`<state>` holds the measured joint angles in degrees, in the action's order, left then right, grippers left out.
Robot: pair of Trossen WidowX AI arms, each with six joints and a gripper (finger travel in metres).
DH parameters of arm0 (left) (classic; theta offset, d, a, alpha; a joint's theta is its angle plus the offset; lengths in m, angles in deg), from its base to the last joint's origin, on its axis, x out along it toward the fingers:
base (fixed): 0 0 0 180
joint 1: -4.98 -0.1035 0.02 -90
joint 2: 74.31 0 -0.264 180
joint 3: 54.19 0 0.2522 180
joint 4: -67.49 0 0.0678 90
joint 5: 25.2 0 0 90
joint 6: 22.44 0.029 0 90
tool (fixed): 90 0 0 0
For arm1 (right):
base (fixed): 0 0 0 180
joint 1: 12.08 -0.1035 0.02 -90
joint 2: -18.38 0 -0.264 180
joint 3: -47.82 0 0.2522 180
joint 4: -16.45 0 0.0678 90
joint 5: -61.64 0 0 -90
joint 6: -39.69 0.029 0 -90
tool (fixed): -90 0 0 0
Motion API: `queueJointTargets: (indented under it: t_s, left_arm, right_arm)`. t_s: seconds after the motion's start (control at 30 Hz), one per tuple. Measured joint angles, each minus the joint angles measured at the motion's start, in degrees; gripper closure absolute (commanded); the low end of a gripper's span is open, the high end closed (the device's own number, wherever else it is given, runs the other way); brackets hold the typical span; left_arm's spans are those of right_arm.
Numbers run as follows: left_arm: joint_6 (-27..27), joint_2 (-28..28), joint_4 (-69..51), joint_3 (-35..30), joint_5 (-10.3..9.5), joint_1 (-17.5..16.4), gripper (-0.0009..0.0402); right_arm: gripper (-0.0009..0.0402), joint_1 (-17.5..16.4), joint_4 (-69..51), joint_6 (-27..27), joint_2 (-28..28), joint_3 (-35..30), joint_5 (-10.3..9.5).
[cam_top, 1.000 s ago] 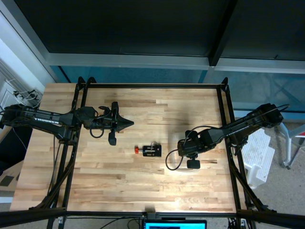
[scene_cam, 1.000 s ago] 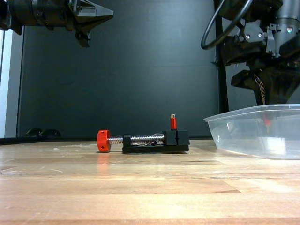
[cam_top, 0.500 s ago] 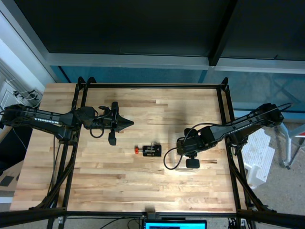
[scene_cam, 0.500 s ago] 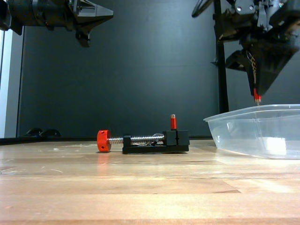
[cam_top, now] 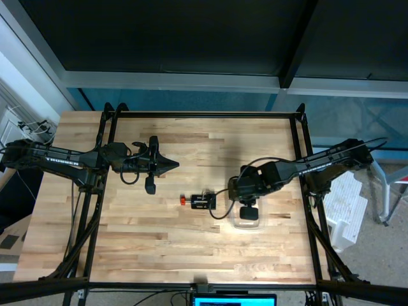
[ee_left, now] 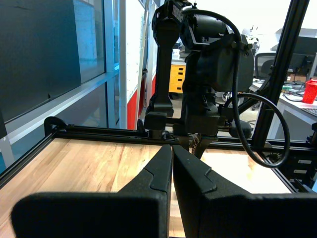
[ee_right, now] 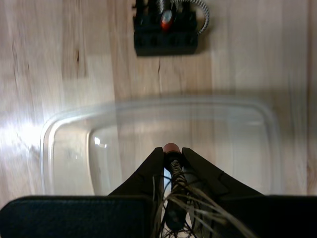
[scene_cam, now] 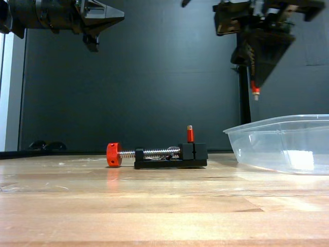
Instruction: Pick the rca connector and install on the hub
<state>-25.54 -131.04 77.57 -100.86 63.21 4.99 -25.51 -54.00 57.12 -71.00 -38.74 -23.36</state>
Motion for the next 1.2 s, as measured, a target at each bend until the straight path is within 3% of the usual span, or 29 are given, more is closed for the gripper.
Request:
queueJointTargets:
  t_s: [0.73, 1.2]
  left_arm:
    - [-0.02, 0.0, -0.02, -0.02, 0.02, 0.0, 0.0393]
    - [0.0, 0.0, 0.02, -0.02, 0.0, 0.0, 0.0393]
  right_arm:
    - [0.0393, 4.15, 0.02, -1.51, -14.73, -13.49, 0.0]
    - [0.0393, 4.35, 3.52, -1.46, -18.45, -13.99, 0.02]
